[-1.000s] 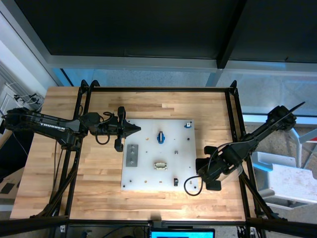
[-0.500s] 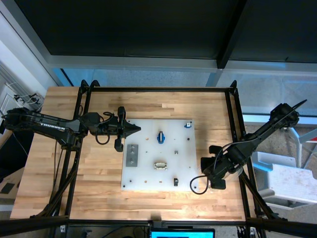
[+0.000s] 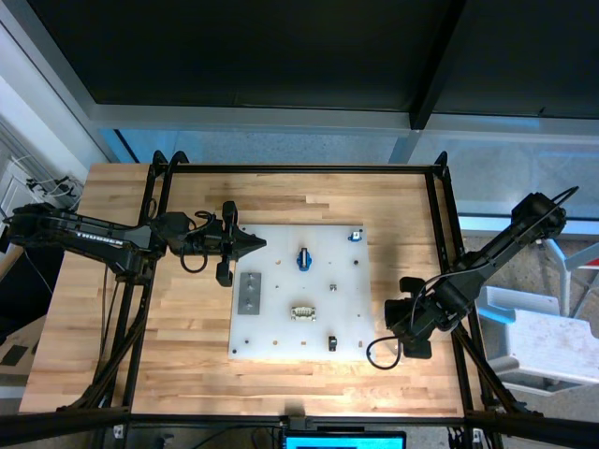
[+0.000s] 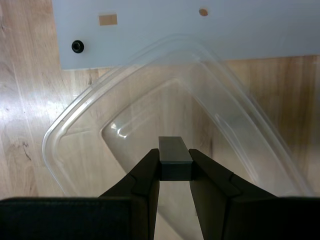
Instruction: Pick the 16mm bar from the taskboard and place it in the container
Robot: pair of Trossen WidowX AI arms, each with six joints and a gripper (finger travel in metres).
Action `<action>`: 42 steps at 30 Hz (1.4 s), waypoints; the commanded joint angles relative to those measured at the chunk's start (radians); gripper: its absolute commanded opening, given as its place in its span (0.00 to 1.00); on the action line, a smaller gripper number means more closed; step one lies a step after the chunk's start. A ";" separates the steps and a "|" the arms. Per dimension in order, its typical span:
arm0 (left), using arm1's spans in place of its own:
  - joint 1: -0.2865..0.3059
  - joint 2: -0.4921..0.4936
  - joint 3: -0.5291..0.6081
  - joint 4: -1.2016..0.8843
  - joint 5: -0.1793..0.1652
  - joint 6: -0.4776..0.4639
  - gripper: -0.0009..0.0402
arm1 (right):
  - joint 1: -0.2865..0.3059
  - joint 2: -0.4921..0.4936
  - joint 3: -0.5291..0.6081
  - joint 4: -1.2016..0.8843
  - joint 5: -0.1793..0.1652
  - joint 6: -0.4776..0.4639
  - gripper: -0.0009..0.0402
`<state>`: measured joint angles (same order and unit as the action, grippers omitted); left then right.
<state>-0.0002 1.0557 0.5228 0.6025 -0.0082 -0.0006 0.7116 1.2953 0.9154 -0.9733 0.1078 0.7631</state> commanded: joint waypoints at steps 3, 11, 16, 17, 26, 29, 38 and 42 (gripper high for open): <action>0.000 0.000 0.000 0.000 0.000 0.000 0.02 | 0.007 0.000 -0.012 0.013 0.001 0.007 0.04; 0.000 0.000 0.000 0.000 0.000 0.000 0.02 | 0.011 0.001 -0.017 0.015 0.002 0.006 0.04; 0.000 0.000 0.000 0.000 0.000 0.000 0.02 | 0.011 0.001 -0.018 0.014 0.002 0.002 0.04; 0.000 0.000 0.000 0.000 0.000 0.000 0.02 | 0.011 0.001 -0.018 0.014 0.002 0.002 0.04; 0.000 0.000 0.000 0.000 0.000 0.000 0.02 | 0.011 0.001 -0.017 0.018 0.002 0.007 0.19; 0.000 0.000 0.000 0.000 0.000 0.000 0.02 | 0.011 0.001 -0.017 0.018 0.002 0.006 0.27; 0.000 0.000 0.000 0.000 0.000 0.000 0.02 | 0.011 0.001 -0.017 0.019 0.002 0.007 0.41; 0.000 0.000 0.000 0.000 0.000 0.000 0.02 | 0.011 0.001 -0.017 0.019 0.002 0.007 0.44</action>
<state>-0.0002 1.0557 0.5224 0.6029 -0.0082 -0.0002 0.7227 1.2953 0.8974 -0.9550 0.1097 0.7692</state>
